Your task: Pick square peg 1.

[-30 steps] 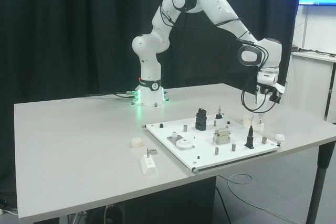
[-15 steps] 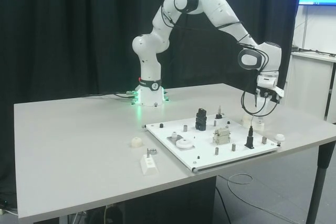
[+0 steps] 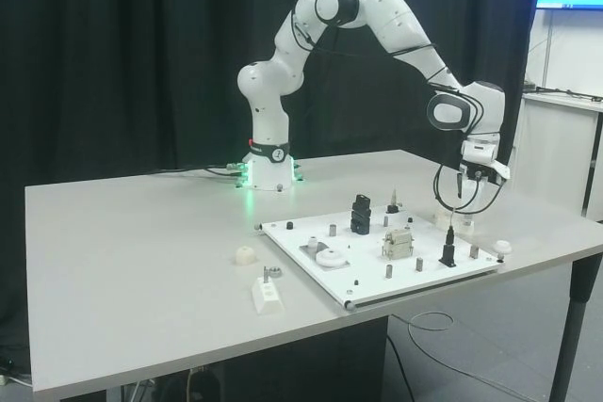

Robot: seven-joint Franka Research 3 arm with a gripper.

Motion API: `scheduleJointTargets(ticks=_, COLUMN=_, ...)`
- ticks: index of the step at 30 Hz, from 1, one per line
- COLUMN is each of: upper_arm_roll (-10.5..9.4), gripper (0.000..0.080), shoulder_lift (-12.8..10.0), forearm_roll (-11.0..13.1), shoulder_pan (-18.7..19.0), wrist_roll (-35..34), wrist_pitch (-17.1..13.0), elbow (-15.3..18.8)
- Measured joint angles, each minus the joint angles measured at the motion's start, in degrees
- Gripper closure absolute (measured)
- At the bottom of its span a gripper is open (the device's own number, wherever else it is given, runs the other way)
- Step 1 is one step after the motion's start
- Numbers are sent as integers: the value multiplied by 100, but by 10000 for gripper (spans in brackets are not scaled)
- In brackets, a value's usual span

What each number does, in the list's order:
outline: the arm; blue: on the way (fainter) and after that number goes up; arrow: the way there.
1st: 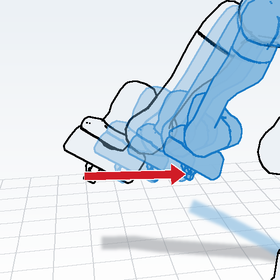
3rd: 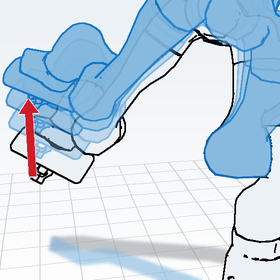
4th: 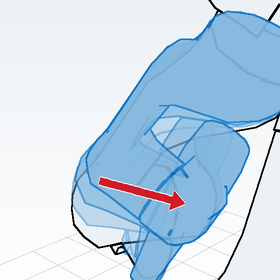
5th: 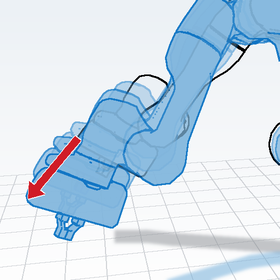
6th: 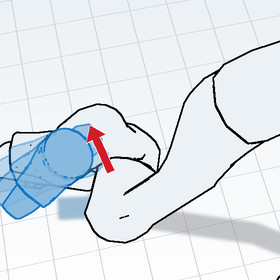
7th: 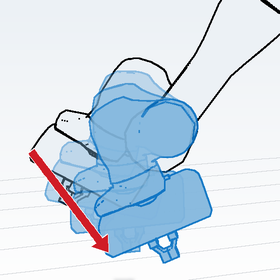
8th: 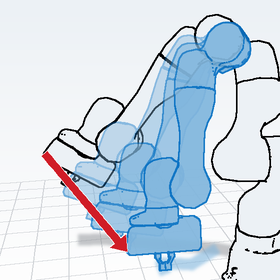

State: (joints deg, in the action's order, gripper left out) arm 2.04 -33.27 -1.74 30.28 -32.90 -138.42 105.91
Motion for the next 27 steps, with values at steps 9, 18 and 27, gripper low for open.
scheduleJointTargets(ticks=9, upper_arm_roll=0, gripper=96, shoulder_lift=-17, forearm_roll=-27, shoulder_pan=13, wrist_roll=0, wrist_pitch=0, elbow=0)
scheduleJointTargets(ticks=18, upper_arm_roll=0, gripper=236, shoulder_lift=-16, forearm_roll=-27, shoulder_pan=27, wrist_roll=0, wrist_pitch=0, elbow=-9)
scheduleJointTargets(ticks=27, upper_arm_roll=0, gripper=735, shoulder_lift=-16, forearm_roll=-27, shoulder_pan=35, wrist_roll=0, wrist_pitch=0, elbow=-12)
